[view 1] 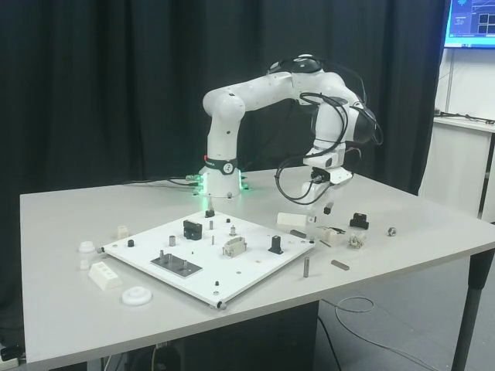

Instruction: Remove BNC.

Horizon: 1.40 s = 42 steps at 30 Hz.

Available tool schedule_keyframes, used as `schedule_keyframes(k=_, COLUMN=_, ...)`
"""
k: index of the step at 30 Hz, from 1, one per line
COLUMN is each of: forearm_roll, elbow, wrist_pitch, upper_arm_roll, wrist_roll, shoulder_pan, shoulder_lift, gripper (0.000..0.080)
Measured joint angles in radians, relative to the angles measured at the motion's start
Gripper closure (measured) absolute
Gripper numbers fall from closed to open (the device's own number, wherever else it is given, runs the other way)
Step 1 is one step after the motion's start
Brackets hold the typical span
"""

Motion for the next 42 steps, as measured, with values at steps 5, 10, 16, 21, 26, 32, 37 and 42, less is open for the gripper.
schedule_keyframes(k=5, forearm_roll=0.0, elbow=0.0, wrist_pitch=-0.001, upper_arm_roll=0.0, wrist_roll=0.007, shoulder_pan=-0.002, shoulder_lift=0.0, gripper=0.0003)
schedule_keyframes(k=10, forearm_roll=0.0, elbow=0.0, wrist_pitch=0.0, upper_arm_roll=0.0, wrist_roll=0.111, shoulder_pan=-0.008, shoulder_lift=-0.001, gripper=0.0003)
schedule_keyframes(k=16, forearm_roll=0.0, elbow=-0.002, wrist_pitch=0.006, upper_arm_roll=-0.007, wrist_roll=0.168, shoulder_pan=-0.02, shoulder_lift=-0.001, gripper=0.0003)
schedule_keyframes(k=21, forearm_roll=-0.005, elbow=-0.012, wrist_pitch=0.007, upper_arm_roll=-0.024, wrist_roll=0.179, shoulder_pan=-0.037, shoulder_lift=-0.001, gripper=0.0003)
schedule_keyframes(k=26, forearm_roll=-0.031, elbow=-0.024, wrist_pitch=0.007, upper_arm_roll=-0.044, wrist_roll=0.179, shoulder_pan=-0.06, shoulder_lift=-0.001, gripper=0.0003)
schedule_keyframes(k=32, forearm_roll=-0.057, elbow=-0.042, wrist_pitch=0.007, upper_arm_roll=-0.07, wrist_roll=0.151, shoulder_pan=-0.094, shoulder_lift=-0.001, gripper=0.0003)
schedule_keyframes(k=37, forearm_roll=-0.067, elbow=-0.057, wrist_pitch=0.007, upper_arm_roll=-0.092, wrist_roll=0.096, shoulder_pan=-0.133, shoulder_lift=-0.001, gripper=0.0003)
schedule_keyframes(k=42, forearm_roll=-0.067, elbow=-0.072, wrist_pitch=-0.001, upper_arm_roll=-0.111, wrist_roll=0.053, shoulder_pan=-0.175, shoulder_lift=-0.001, gripper=0.0003)
